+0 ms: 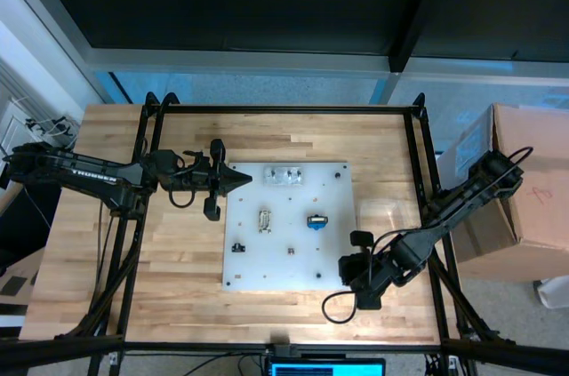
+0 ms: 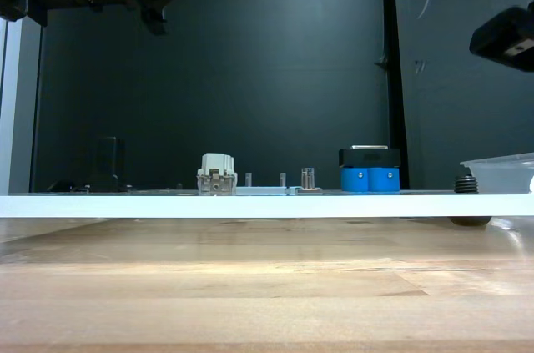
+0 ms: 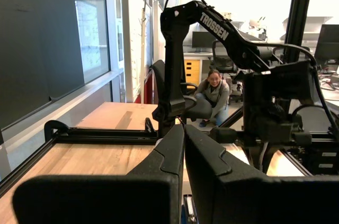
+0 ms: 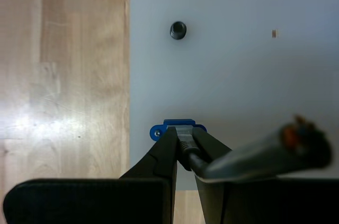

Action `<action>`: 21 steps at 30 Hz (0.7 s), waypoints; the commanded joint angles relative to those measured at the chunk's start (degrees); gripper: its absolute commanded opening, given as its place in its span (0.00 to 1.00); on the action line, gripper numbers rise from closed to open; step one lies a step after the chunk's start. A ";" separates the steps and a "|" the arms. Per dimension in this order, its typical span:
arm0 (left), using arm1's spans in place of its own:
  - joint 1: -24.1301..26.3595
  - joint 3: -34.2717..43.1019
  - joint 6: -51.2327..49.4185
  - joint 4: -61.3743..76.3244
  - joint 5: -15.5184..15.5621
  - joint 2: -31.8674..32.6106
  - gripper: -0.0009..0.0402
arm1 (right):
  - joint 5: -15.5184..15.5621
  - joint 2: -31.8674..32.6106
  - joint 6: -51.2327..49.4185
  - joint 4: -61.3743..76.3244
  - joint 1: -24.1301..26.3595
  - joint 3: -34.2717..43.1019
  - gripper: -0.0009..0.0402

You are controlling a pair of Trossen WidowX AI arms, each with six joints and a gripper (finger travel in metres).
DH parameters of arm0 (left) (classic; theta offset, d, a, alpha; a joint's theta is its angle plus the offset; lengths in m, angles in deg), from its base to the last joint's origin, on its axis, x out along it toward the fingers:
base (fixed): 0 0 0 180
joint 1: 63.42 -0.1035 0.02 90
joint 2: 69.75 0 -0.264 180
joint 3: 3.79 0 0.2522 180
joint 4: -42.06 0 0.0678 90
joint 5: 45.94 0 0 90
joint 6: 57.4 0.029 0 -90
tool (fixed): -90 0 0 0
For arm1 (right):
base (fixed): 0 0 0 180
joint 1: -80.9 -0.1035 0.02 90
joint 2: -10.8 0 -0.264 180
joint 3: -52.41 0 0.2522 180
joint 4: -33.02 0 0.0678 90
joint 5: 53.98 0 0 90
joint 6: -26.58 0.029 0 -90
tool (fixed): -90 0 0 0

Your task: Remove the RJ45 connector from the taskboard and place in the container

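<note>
Cardboard box point(image 1: 524, 189) is standing just off the bench's point(image 1: 178, 260) right edge. Lit monitor point(image 1: 327, 367) is showing at the near edge. Grey-white plug housing point(image 2: 216, 176) is sitting upright. Person point(image 3: 214, 89) is crouching beside an office chair point(image 3: 196, 108) in the room behind.

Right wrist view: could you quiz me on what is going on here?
1. True or false: the right pincer is shut on the RJ45 connector, holding it high above the taskboard's near right corner.
2. The left pincer, shut and empty, hovers over the board's: A) far left edge, B) right edge, C) middle?
3. What colour is the mount seen beyond the right pincer's tips?
Key: 1 true; 2 A; 3 blue.
</note>
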 commanded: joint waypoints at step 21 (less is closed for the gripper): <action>-0.02 0.02 0.00 0.00 -0.02 0.02 0.02 | -2.43 -7.87 -1.86 7.30 2.86 4.50 0.02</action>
